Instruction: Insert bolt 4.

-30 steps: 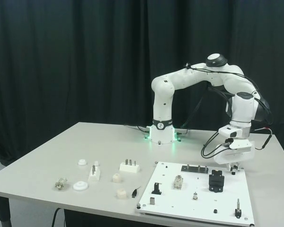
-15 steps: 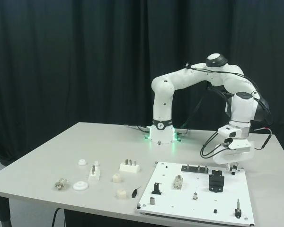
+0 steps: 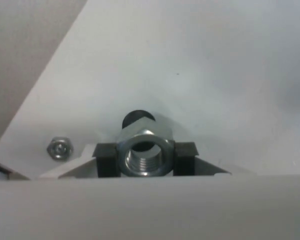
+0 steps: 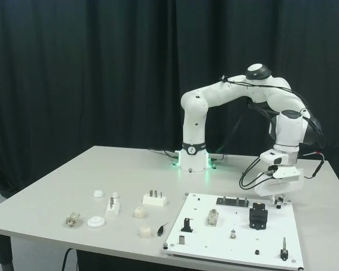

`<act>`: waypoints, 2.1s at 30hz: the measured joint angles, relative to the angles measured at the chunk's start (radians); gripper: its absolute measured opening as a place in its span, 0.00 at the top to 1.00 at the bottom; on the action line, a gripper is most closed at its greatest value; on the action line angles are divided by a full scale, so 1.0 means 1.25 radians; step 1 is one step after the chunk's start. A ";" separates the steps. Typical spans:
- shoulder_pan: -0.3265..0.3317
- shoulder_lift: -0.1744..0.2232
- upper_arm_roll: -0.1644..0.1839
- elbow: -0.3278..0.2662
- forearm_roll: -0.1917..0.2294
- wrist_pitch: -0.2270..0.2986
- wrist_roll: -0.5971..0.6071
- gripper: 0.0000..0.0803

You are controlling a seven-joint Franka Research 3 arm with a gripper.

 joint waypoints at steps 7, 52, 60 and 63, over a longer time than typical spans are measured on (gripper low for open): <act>-0.002 0.000 0.003 0.001 0.010 0.000 0.000 0.72; -0.019 -0.009 0.006 0.002 0.038 -0.012 0.293 0.72; -0.019 -0.009 0.006 0.003 0.043 -0.012 0.459 0.72; -0.020 -0.009 0.007 0.003 0.044 -0.012 0.511 0.72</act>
